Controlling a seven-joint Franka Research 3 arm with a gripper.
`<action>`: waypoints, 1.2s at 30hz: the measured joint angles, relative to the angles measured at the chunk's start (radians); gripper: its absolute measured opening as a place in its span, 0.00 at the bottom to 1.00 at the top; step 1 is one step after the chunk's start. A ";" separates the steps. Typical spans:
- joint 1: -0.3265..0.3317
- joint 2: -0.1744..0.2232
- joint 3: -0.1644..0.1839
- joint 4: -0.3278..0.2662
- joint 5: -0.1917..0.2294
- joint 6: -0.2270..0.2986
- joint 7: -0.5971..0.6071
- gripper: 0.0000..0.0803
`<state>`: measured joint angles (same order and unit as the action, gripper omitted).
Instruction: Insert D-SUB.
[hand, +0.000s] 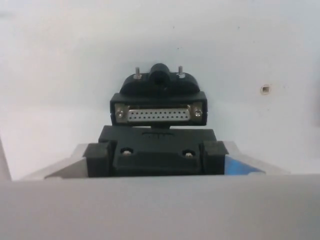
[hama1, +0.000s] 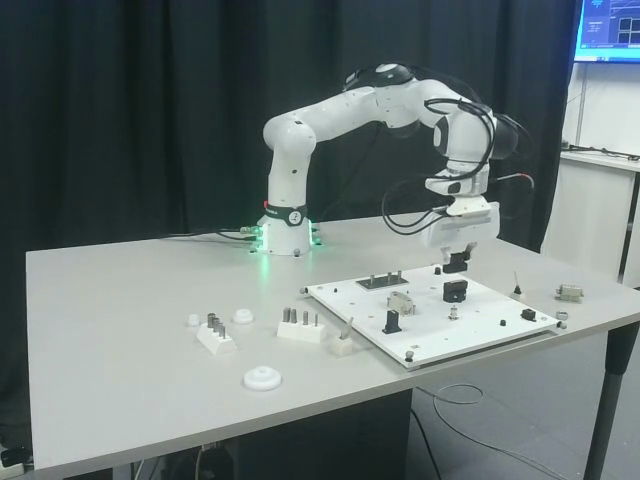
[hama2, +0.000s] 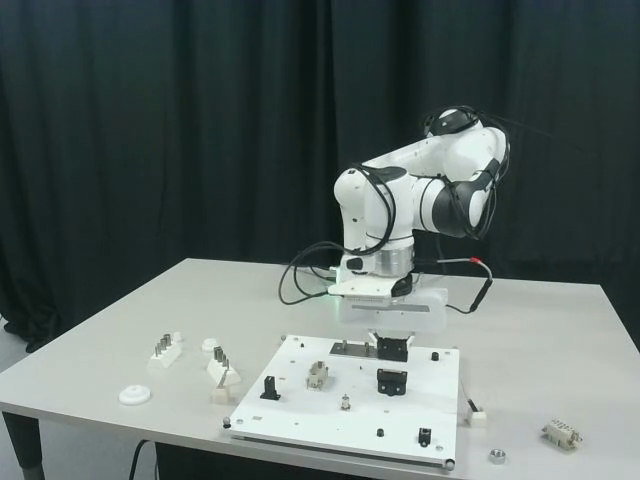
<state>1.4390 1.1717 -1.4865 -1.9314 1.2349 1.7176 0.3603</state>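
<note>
Wrist view is showing the pincer (hand: 158, 157) pinching a black plastic D-SUB plug (hand: 157, 150) between its two black fingertip pads (hand: 98, 159), one pressing on each side of the plug body. Just past the plug, a black D-SUB socket block (hand: 157, 97) is standing on the white assembly board (hand: 60, 75), its metal face with two rows of pin holes facing the camera. Two small upright metal screws are rising from the top of that block. Plug and socket are sitting close together, and whether they are touching cannot be told.

First room view is showing the white robot arm (hama1: 330, 115) reaching from its base at the far side of the grey counter (hama1: 110, 300) toward the right, with the pincer (hama1: 456, 262) hanging over the far part of the board (hama1: 430, 335). The socket block (hama1: 455, 291) is standing directly below the held plug. A small white disc (hama1: 261, 378) and two white blocks holding grey pegs (hama1: 214, 332) are lying on the counter to the left of the board, well apart from the arm. A small metal connector (hama1: 570, 291) is resting near the right edge of the counter.
</note>
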 joint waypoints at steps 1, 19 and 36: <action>0.000 0.000 0.001 0.000 0.003 0.000 0.000 0.48; 0.000 0.032 0.008 0.000 0.037 0.004 0.018 0.48; -0.001 0.040 0.015 0.000 0.043 0.021 0.048 0.48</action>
<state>1.4380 1.2114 -1.4714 -1.9313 1.2779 1.7384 0.4087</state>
